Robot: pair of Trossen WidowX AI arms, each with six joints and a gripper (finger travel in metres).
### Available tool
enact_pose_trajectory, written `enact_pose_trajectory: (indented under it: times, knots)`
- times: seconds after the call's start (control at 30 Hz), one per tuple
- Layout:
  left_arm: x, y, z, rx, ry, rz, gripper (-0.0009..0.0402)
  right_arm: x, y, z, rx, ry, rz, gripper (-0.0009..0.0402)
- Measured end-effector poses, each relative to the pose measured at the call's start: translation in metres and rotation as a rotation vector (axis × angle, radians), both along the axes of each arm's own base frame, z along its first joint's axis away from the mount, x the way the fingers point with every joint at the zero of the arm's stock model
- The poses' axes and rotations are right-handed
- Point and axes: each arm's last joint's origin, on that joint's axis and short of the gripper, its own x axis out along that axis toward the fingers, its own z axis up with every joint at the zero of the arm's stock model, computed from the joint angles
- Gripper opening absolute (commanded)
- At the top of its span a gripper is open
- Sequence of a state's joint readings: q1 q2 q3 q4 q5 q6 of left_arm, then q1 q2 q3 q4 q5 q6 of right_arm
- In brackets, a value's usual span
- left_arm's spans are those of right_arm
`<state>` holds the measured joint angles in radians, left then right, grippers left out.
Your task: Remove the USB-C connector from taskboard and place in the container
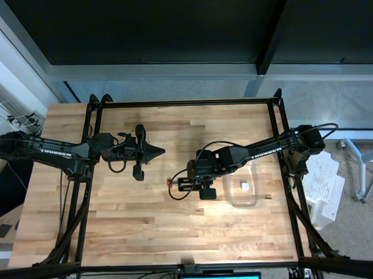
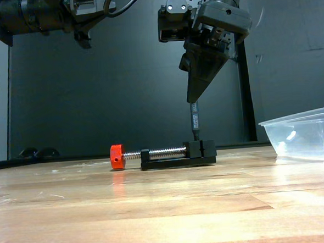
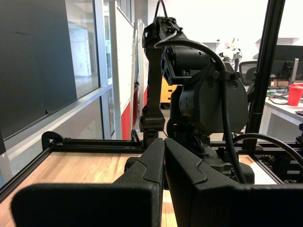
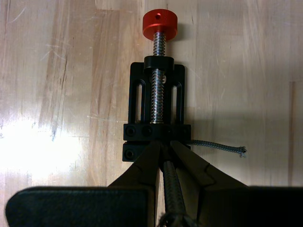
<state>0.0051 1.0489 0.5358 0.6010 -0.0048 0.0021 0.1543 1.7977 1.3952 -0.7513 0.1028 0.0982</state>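
The taskboard (image 2: 178, 155) is a small black block with a red-orange knob (image 2: 117, 157), lying on the wooden table (image 1: 146, 220). The USB-C connector (image 2: 195, 121) stands upright, a thin dark stick whose lower end meets the block's top at the end away from the knob. My right gripper (image 2: 194, 101) points straight down over that end and is shut on the connector's upper part; the right wrist view shows its fingers (image 4: 144, 165) pinched around the connector (image 4: 166, 163) over the taskboard (image 4: 156, 111). The clear container (image 1: 242, 188) sits just right of the block. My left gripper (image 1: 157, 151) hovers shut and empty at the left.
A small white cube (image 1: 244, 185) lies inside the container (image 2: 306, 134). A frayed grey cord (image 4: 218, 147) sticks out beside the block. A black frame (image 1: 185, 103) rims the table. The left arm (image 1: 46, 152) reaches in well clear of the block.
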Motion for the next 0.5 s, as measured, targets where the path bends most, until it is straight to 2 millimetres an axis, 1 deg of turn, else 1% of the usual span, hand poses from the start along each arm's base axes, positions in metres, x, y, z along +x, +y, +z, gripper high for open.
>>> enact_pose_trajectory:
  times: [0.5]
  knots:
    - [0.0, 0.0, -0.0001, 0.0, 0.0, 0.0, 0.0, -0.0024, -0.0018, 0.0046, -0.003, -0.01, 0.007, 0.0]
